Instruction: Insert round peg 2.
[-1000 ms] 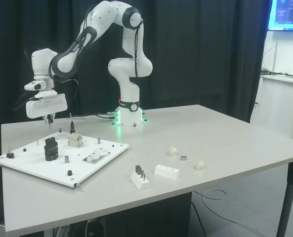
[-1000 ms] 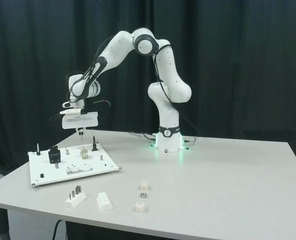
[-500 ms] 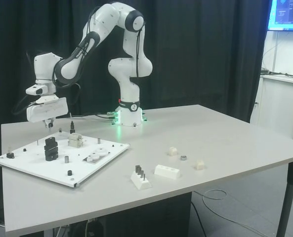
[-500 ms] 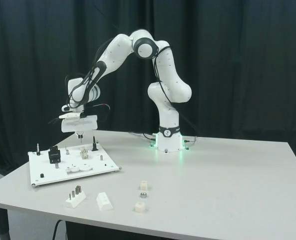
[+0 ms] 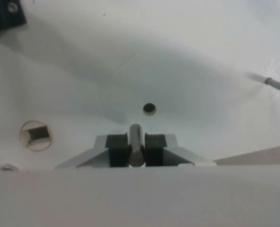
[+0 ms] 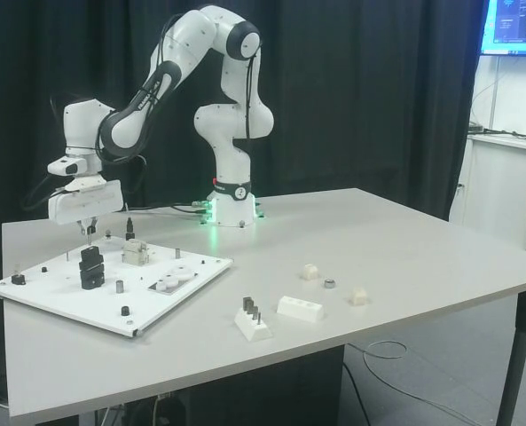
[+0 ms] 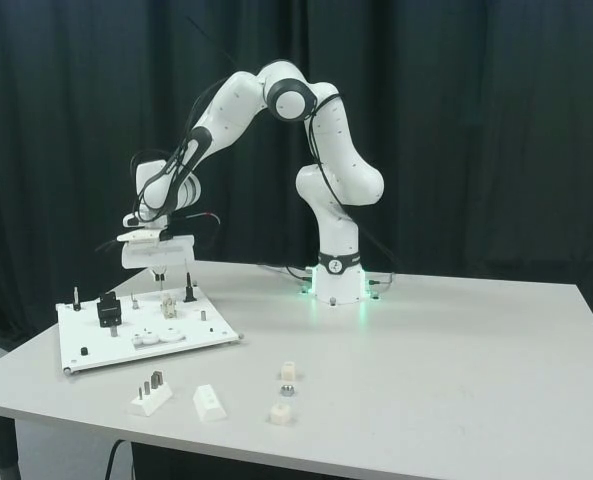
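Gripper [image 5: 135, 150] was clamped on the round peg [image 5: 135, 144], black finger pads [image 5: 116, 149] pressed against either side of it, so the peg hung upright, tip down, ready to go straight into a hole. Arm had it over the back part of the white board [image 6: 205, 264], at the edge farthest from the front of the grey table [image 6: 404, 240], clear of the surface. In the wrist view the small round hole [image 5: 149, 108] sat just beyond the peg tip, slightly off to one side, not yet lined up; I judged that as the target. A square socket [image 5: 35, 135] and a thin pin [image 5: 276, 85] stood further off on the board. Peg wasn't touching the board yet, insertion not started; looked like a small sideways correction was needed before lowering
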Available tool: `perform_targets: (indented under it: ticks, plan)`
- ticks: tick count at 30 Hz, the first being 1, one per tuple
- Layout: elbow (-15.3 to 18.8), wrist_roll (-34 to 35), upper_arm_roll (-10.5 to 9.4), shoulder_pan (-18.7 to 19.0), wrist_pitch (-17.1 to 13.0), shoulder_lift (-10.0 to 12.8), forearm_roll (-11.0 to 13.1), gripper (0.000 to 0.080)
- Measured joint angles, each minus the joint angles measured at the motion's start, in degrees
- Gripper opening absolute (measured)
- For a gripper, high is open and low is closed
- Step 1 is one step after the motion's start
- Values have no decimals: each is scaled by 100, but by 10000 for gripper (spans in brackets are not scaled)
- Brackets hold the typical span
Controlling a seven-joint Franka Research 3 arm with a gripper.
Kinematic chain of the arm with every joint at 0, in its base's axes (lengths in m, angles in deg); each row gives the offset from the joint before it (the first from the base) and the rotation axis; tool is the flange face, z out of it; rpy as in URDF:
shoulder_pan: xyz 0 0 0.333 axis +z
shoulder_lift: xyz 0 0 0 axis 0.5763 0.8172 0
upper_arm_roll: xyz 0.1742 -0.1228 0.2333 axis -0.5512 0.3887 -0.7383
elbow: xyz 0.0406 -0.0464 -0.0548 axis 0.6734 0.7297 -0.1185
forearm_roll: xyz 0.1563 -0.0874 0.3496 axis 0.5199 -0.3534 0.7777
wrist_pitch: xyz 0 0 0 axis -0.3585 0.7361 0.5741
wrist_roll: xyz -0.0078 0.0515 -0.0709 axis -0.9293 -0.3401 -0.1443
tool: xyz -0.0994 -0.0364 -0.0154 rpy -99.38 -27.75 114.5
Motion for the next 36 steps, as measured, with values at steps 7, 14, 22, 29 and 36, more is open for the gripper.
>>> perform_targets:
  ticks: [7, 14, 22, 29, 36]
  plan:
    - [0, 0, -42, 0, -64, 44, 133, 71]
    - [-1, -1, -76, -1, -117, 110, 229, 71]
    - [-4, -1, -139, -17, -178, 180, 328, 71]
    - [-18, -12, -155, -18, -188, 240, 421, 71]
    - [-45, -13, -155, -18, -189, 274, 431, 71]
